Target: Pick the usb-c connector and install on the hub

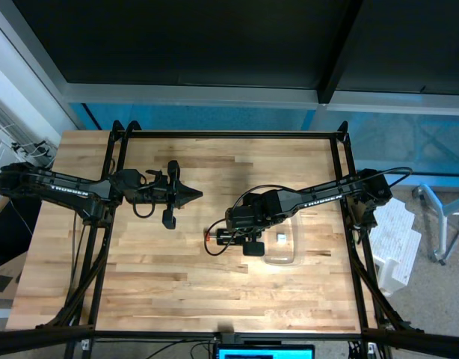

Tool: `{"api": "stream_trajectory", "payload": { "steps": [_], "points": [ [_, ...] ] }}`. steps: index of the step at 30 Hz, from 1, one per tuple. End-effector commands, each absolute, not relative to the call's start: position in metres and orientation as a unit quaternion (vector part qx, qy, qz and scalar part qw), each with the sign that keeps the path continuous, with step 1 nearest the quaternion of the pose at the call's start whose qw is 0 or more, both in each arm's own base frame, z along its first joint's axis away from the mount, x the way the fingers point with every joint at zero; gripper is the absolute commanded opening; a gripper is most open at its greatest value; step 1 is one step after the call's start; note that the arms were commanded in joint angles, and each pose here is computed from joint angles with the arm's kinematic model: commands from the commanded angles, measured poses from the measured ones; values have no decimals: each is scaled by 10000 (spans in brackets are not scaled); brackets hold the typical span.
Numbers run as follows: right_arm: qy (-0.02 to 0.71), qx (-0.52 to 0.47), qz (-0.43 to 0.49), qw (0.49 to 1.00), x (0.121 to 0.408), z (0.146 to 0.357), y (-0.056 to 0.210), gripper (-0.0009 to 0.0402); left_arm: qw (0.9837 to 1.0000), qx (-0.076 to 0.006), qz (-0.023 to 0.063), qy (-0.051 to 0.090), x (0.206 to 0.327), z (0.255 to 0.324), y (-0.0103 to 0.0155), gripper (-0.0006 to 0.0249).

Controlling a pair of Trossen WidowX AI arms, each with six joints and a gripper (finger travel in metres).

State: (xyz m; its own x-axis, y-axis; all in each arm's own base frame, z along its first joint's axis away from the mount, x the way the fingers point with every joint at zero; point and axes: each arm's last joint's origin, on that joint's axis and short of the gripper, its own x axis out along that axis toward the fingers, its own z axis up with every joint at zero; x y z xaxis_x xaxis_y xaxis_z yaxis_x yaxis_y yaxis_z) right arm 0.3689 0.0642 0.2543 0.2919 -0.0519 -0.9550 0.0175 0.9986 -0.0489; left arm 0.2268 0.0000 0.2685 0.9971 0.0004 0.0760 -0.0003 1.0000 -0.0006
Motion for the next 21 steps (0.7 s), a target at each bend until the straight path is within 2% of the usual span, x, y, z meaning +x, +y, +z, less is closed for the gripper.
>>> {"api": "stream_trajectory", "payload": {
  "steps": [1, 21],
  "points": [
    [5920, -145, -214, 8055, 3693, 2542, 645, 0, 9993, -1, 2, -382, 2268, 2686, 0, 0],
    [5954, -185, -218, 8030, 3803, 2405, 664, 0, 9993, -1, 2, -380, 2269, 2685, 0, 0]
  ]
}}
